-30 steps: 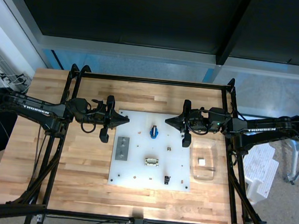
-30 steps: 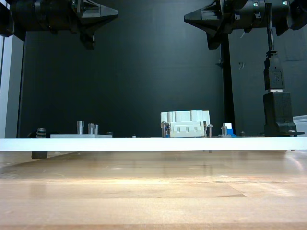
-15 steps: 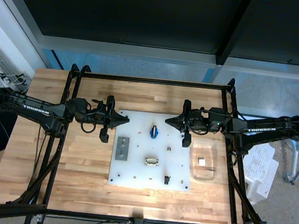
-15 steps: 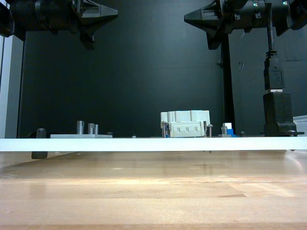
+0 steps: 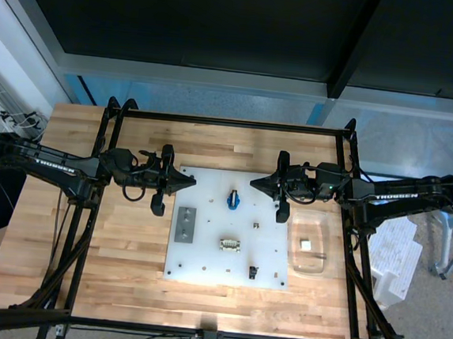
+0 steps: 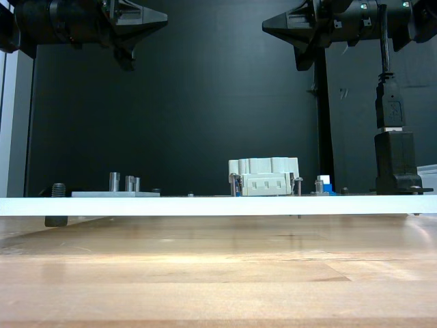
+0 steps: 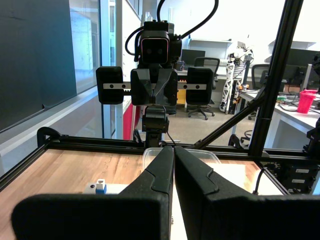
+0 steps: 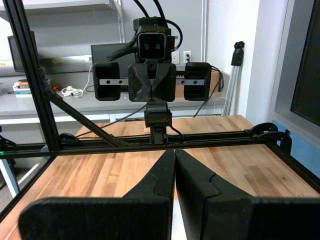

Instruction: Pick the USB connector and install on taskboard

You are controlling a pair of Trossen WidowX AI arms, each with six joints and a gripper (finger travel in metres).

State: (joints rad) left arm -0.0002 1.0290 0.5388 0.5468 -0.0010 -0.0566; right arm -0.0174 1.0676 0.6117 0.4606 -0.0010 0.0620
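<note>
Locate the tiny dark blocky USB connector (image 5: 253,272). It stands upright at 5 o'clock on the large flat white square taskboard (image 5: 203,255), at 6 o'clock from the right gripper (image 5: 257,183), so the right arm is nearer. The right gripper and the left gripper (image 5: 187,183) hover at the board's 1 and 11 o'clock, fingers pressed together.

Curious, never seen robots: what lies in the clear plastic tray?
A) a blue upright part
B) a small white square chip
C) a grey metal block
B: the small white square chip lies in the clear plastic tray; the left gripper and right gripper, both shut, hang above the far part of the white taskboard.
</note>
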